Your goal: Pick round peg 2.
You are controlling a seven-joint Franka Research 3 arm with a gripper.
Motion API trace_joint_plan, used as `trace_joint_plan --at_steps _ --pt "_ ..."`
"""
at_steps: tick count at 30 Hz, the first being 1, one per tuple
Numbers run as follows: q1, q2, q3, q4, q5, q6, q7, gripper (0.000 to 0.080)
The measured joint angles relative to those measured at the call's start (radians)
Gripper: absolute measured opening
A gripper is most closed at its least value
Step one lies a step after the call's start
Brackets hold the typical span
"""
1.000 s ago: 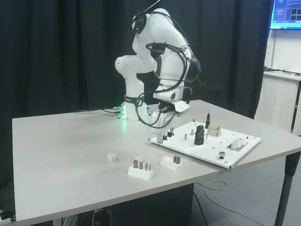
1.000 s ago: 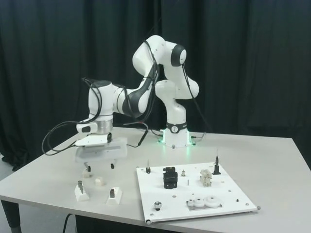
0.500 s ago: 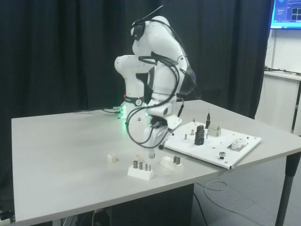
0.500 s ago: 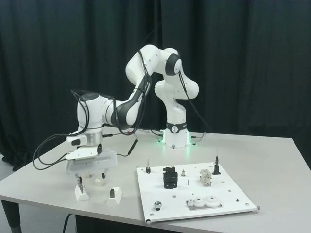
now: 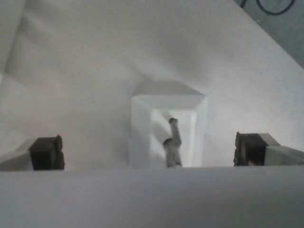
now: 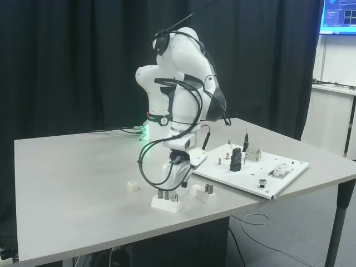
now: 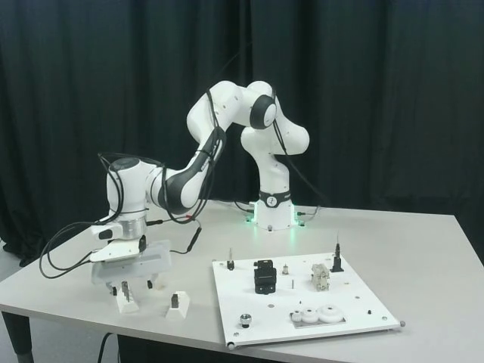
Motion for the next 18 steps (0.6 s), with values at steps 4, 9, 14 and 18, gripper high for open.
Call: trace_joint_plan --at_steps 4,9,14,18 --pt "-0.012 0.023 0.000 0.027 0.016 -0.005 -0.017 0.0800" --pt "-0.023 0.048 0.000 0.059 0.026 -0.017 -0.032 0.0800" --pt "-0.031 0.068 0.000 0.088 0.034 -0.029 -0.048 0.0800" --pt "-0.036 0.079 0.000 0.105 0.035 -0.038 -0.049 0.0714"
